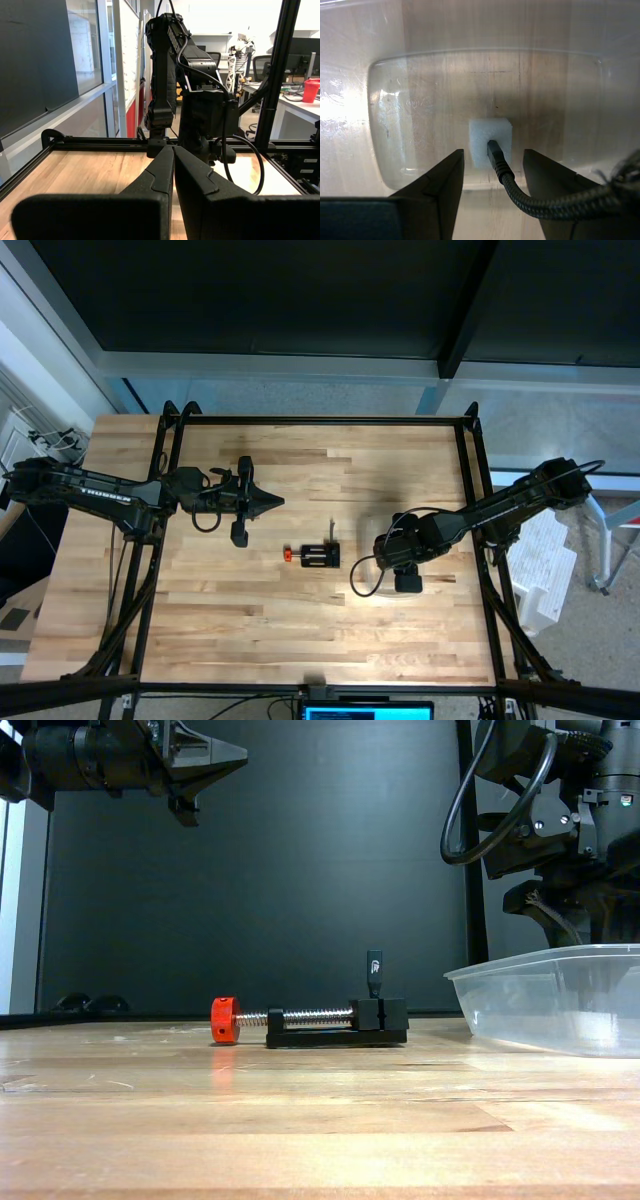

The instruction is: Pick the USB-C connector and install on taskboard

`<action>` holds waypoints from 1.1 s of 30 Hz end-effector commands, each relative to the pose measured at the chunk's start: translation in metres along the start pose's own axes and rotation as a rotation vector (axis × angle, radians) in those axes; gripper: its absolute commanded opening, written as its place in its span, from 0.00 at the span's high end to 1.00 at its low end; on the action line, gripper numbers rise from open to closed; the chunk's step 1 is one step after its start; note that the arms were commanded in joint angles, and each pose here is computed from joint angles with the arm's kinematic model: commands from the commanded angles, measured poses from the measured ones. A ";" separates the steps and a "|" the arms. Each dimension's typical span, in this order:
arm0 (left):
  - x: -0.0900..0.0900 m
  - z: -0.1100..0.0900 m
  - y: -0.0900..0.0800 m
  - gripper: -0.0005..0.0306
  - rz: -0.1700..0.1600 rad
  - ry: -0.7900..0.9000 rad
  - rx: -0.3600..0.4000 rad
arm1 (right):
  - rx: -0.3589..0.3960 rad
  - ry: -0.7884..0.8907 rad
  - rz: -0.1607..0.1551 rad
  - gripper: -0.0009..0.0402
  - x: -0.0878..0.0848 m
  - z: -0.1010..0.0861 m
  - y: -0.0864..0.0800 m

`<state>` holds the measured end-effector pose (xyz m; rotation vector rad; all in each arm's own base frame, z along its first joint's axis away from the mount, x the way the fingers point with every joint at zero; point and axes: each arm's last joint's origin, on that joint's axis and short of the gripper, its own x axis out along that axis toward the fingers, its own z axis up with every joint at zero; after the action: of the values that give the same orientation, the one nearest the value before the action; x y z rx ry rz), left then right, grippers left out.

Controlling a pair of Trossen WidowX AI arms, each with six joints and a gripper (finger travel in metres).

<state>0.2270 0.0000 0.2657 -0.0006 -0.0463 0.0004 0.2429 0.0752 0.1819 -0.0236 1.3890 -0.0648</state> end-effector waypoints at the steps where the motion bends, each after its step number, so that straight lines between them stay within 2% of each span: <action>1: 0.000 0.000 0.000 0.98 0.000 0.000 0.000 | 0.000 -0.003 0.000 0.65 -0.001 0.000 0.000; 5: 0.000 0.000 0.000 0.98 0.000 0.000 0.000 | -0.001 -0.005 -0.004 0.71 -0.001 0.000 0.000; 8: 0.000 0.000 0.000 0.98 0.000 0.000 0.000 | -0.001 -0.012 -0.024 0.75 -0.001 0.000 0.000; 21: 0.000 0.000 0.000 0.98 0.000 0.000 0.000 | -0.002 -0.007 -0.025 0.93 -0.001 0.000 0.000; 27: 0.000 0.000 0.000 0.98 0.000 0.000 0.000 | -0.003 -0.007 -0.023 0.98 -0.001 0.000 0.000; 33: 0.000 0.000 0.000 0.98 0.000 0.000 0.000 | -0.001 -0.020 -0.019 0.98 -0.004 -0.001 -0.001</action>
<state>0.2270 0.0000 0.2656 -0.0010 -0.0463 0.0007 0.2415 0.0749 0.1846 -0.0408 1.3738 -0.0811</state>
